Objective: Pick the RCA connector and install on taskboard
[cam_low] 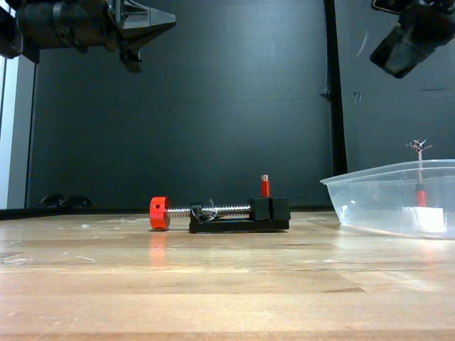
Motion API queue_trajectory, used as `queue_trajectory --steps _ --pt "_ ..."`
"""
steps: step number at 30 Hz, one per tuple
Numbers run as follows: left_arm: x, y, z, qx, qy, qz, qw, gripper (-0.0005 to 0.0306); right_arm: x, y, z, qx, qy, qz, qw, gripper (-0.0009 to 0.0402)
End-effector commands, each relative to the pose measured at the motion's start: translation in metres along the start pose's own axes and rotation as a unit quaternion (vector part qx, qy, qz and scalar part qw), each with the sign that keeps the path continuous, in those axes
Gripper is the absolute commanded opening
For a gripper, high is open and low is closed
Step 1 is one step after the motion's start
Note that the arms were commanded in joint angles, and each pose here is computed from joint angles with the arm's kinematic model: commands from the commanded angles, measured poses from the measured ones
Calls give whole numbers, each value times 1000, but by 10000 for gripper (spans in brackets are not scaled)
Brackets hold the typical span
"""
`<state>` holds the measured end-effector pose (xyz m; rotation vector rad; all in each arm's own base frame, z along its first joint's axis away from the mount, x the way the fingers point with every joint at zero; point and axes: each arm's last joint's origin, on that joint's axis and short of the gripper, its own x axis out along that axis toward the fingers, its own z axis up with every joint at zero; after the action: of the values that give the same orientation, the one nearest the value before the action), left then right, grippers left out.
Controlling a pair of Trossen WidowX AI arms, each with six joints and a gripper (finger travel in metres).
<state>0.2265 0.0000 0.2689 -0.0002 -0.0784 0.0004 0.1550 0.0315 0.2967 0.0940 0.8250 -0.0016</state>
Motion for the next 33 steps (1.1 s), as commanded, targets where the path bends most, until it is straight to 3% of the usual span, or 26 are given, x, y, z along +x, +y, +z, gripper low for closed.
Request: queue_trajectory --steps 1,11,17,18,20,33 --pt "0 0 0 0 0 0 1000 0 -1 1 -4 8 26 -2 1000 0" --pt "0 0 0 0 0 0 1000 0 6 10 -13 2 92 2 996 0" --pt "0 0 0 0 0 0 1000 0 16 16 -14 0 114 -3 993 0" --pt "0 0 0 0 0 0 1000 0 17 16 -15 1 117 -5 993 0" --pt "0 0 0 0 0 0 1000 0 20 15 -18 9 118 -24 993 1" --pt "0 0 0 0 0 0 1000 0 47 16 -41 15 119 -24 992 56"
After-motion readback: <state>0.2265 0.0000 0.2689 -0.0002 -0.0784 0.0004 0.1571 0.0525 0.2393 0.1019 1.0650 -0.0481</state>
